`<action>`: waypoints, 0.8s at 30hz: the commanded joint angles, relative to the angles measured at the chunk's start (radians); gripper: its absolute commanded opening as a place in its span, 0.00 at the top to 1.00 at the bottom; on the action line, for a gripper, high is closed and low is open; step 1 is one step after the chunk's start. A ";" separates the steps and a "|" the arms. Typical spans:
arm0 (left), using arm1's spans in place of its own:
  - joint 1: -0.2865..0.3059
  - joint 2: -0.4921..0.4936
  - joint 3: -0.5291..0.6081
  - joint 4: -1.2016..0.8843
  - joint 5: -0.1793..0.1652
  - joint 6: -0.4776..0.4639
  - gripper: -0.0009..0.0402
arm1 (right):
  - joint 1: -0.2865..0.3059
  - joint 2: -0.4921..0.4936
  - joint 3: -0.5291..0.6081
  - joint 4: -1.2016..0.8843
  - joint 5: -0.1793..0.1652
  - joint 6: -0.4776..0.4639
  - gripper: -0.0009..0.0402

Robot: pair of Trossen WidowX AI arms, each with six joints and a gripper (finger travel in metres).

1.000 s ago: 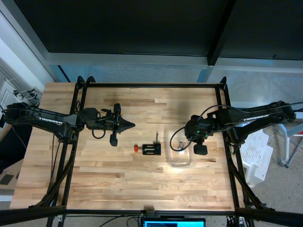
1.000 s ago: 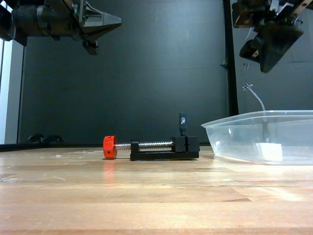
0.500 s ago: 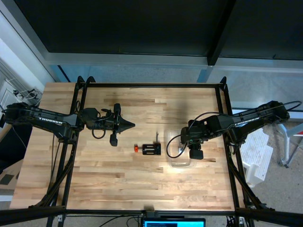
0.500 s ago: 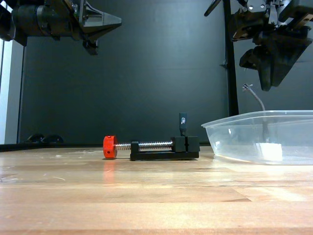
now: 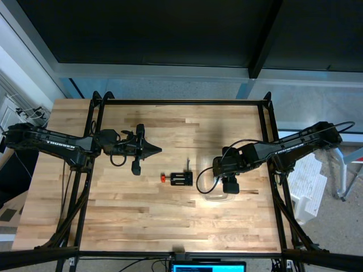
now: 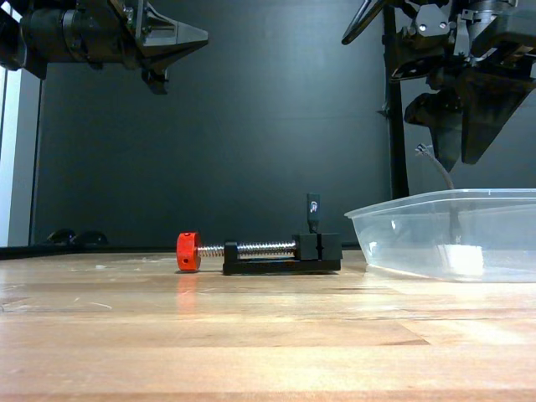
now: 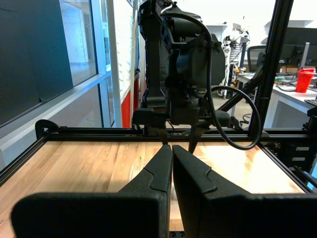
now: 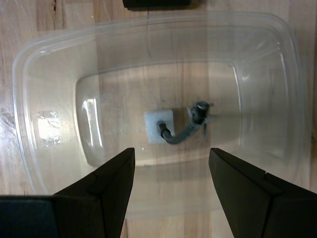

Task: Pick the USB-C connector and install on taskboard

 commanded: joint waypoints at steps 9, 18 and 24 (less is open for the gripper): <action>0.000 0.000 0.000 0.000 0.000 0.000 0.98 | 0.012 0.036 -0.056 0.087 0.000 0.000 0.48; 0.000 0.000 0.000 0.000 0.000 0.000 0.98 | 0.014 0.065 -0.075 0.117 0.011 -0.004 0.48; 0.000 0.000 0.000 0.000 0.000 0.000 0.98 | 0.014 0.074 -0.105 0.176 0.026 -0.010 0.48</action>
